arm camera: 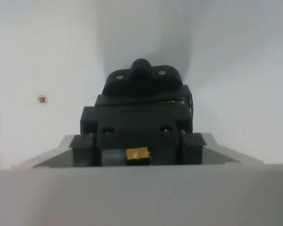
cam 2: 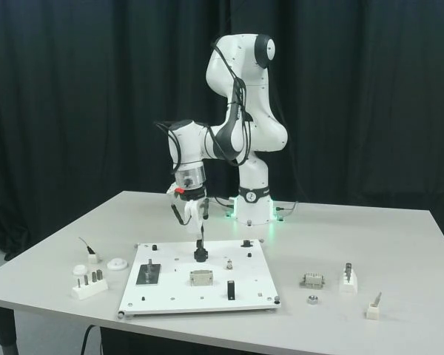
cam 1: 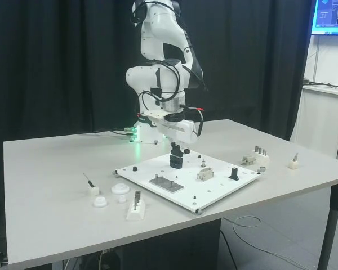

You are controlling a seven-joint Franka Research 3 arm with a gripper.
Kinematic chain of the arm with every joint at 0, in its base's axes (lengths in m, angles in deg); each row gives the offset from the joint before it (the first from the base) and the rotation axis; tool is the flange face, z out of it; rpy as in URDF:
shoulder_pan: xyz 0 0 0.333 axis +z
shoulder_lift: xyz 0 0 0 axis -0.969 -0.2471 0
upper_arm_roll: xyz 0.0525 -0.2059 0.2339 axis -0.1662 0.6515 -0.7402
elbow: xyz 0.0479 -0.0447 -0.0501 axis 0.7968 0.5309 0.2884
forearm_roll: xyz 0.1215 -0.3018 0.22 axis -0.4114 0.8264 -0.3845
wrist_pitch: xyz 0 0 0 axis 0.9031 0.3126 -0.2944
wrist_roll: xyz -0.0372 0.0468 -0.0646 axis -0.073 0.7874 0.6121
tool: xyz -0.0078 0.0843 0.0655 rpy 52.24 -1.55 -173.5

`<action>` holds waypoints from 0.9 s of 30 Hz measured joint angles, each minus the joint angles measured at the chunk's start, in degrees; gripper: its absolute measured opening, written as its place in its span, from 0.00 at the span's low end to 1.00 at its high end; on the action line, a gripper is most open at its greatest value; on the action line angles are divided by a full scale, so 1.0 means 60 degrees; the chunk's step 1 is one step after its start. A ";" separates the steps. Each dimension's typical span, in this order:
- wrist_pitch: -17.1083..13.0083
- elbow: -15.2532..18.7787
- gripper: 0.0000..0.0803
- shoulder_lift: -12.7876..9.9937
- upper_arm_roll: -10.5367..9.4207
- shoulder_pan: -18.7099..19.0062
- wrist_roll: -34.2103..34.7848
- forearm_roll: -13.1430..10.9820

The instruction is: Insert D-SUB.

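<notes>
Clamping one black plug [arm camera: 142, 101] between its two fingers, the gripper [cam 1: 176, 151] held it against the single white board [cam 1: 225, 191].

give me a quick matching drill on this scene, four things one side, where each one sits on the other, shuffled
Things:
1. black connector
2. white board
3. white gears
4. robot base

Places:
A. lying flat on the grey table
B. loose on the table, off the board
C. between the gripper fingers, above the board
D. bolted at the table's far side, green light by its foot

Pairs: 1-C, 2-A, 3-B, 4-D
</notes>
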 joint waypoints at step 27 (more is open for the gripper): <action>0.0163 0.0113 0.47 0.0104 0.0070 -0.0032 -0.0041 0.0001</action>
